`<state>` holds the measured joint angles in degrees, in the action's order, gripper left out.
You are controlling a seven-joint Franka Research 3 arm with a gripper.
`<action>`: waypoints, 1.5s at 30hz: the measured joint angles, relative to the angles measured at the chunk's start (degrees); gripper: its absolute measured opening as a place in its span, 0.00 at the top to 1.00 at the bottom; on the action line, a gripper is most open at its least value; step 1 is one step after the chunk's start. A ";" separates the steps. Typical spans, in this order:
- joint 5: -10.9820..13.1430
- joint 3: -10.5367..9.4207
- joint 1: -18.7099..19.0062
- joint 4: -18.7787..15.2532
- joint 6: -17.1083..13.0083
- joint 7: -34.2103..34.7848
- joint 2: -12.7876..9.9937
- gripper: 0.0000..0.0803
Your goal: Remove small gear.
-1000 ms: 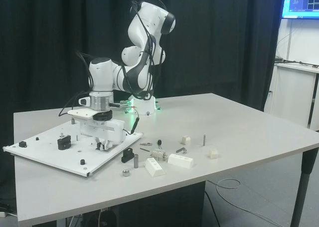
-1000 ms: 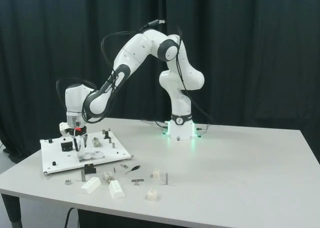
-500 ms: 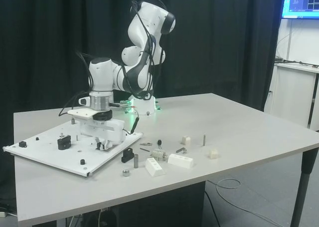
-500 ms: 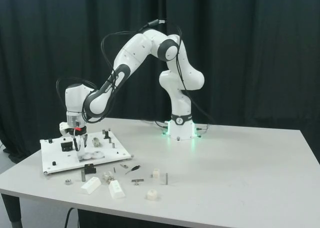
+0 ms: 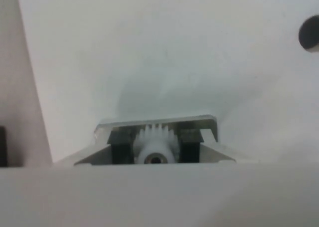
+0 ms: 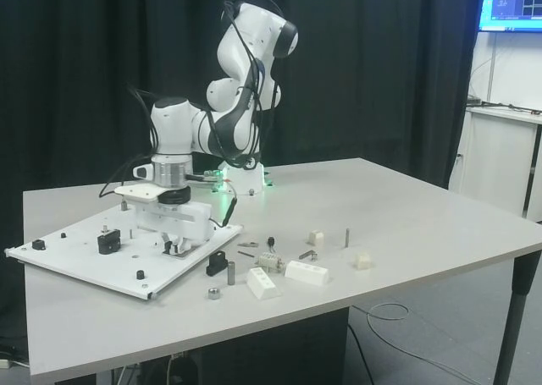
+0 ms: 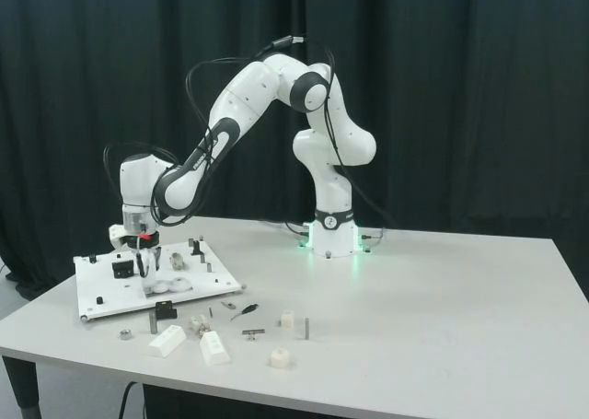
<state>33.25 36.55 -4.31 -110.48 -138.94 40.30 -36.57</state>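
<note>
White arm bends low over the board point(image 6: 76, 254), hand point(image 5: 155, 146) pinching the small gear point(image 5: 156, 142).

matt white plastic small gear point(image 5: 155, 143), smooth white board point(image 5: 164, 57)

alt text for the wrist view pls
A small white gear sits clamped between the two black pads of the gripper, just above a white board. A black round part shows at the picture's edge.
</note>
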 joint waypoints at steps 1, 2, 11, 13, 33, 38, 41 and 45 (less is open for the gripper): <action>0.00 0.00 0.00 0.00 0.00 0.79 0.01 0.76; 0.00 0.00 0.00 0.00 0.00 1.31 0.01 0.76; -0.17 0.00 0.04 0.00 0.03 -2.77 0.05 0.76; -0.09 0.00 0.02 0.00 0.04 -2.68 0.06 0.76; 0.16 0.07 0.00 -0.03 0.13 -0.33 0.15 0.76; 0.07 0.08 0.02 -0.03 0.15 0.62 0.16 0.76; 0.03 0.08 0.04 -0.03 0.15 -1.20 0.17 0.76; 0.11 0.09 0.02 -0.03 0.17 -1.56 0.18 0.76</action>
<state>33.36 36.64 -4.29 -110.52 -138.77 38.73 -36.39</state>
